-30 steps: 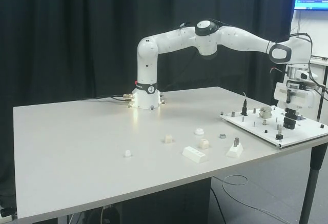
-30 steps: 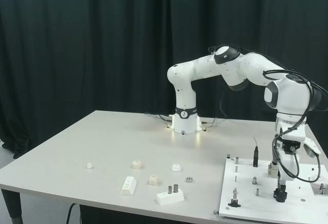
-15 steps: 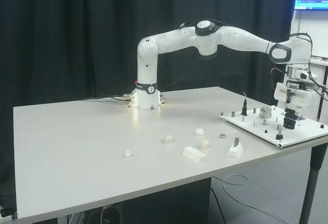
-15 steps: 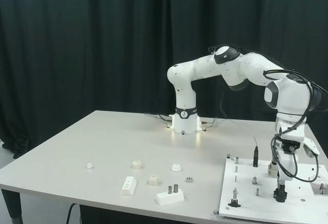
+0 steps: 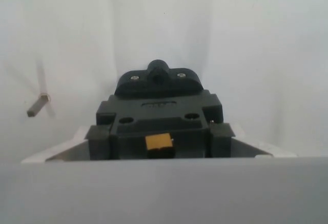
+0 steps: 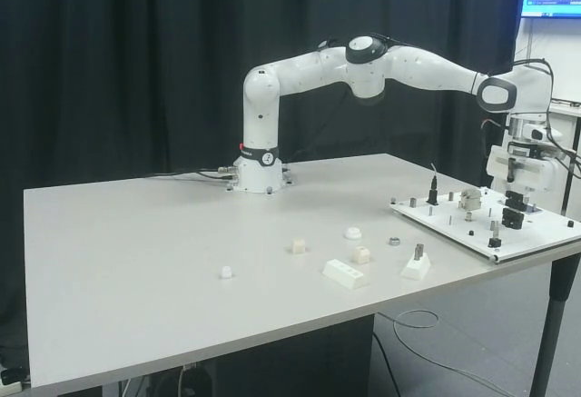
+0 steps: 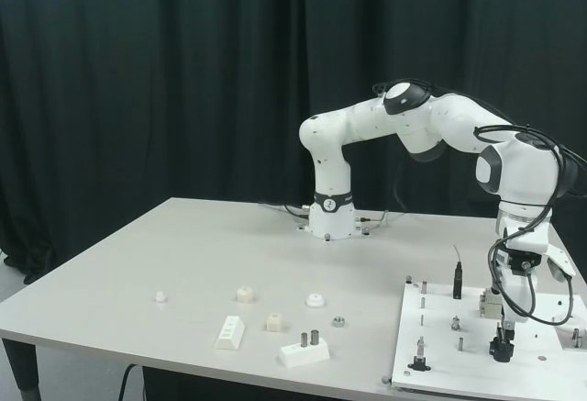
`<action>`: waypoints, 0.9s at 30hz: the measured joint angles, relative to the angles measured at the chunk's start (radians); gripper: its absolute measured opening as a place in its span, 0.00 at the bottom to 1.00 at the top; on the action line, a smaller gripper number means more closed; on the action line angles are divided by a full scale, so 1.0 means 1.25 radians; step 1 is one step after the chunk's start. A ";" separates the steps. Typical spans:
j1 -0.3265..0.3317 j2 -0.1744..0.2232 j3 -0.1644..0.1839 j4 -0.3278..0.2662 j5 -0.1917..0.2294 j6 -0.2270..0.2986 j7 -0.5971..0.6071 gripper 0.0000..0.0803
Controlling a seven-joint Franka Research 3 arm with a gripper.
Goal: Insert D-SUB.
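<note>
Over the white board (image 6: 508,233) at the table's (image 6: 163,243) far corner from the arm's base, the gripper (image 6: 514,218) hangs low, and it grips a black plug (image 5: 158,112) between its fingers. That looks like the D-SUB plug itself. From the wrist view, the plug points straight down at the board, its black back shell and two screws plain to see, the fingers clamped on its sides. From the second room view, the gripper (image 7: 502,343) sits right down among the board's little posts, very near the surface. Whether the plug touches its socket, I cannot tell; the socket hides beneath it. My read: the pick-up is done, the carry is done, and what remains is the push home and the release. Away from the board, toward the table's middle, small white blocks (image 7: 304,350) lie scattered, well apart from the action.
</note>
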 joint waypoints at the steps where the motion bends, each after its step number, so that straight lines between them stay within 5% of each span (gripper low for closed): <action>1: 0.000 0.000 0.000 0.000 0.000 0.000 0.001 0.48; 27: -0.002 0.000 0.000 0.000 -0.014 0.000 0.020 0.48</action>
